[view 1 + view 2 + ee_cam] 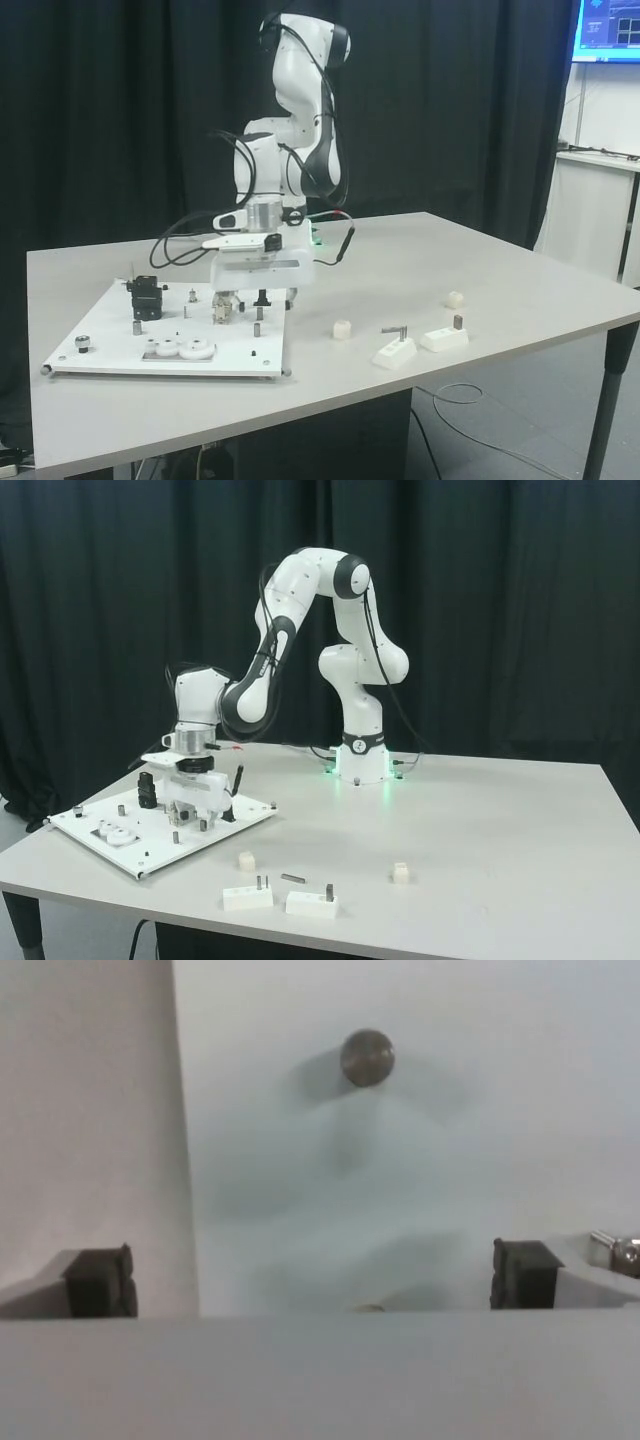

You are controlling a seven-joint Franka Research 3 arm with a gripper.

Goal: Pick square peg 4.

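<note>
I have the white arm bent low over the white assembly board (270,355) on the grey counter (480,270). My tool (310,1278) hovers with its black pads (100,1282) spread wide — nothing held. Only a small round bolt head (367,1057) lies below; which peg is square peg 4, I cannot tell. The pick looks barely begun — descent and grasp remain.

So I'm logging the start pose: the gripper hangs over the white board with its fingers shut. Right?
Not quite. The gripper does hang over the white board, but the wrist view shows its black fingertips wide apart with nothing between them: open.
</note>
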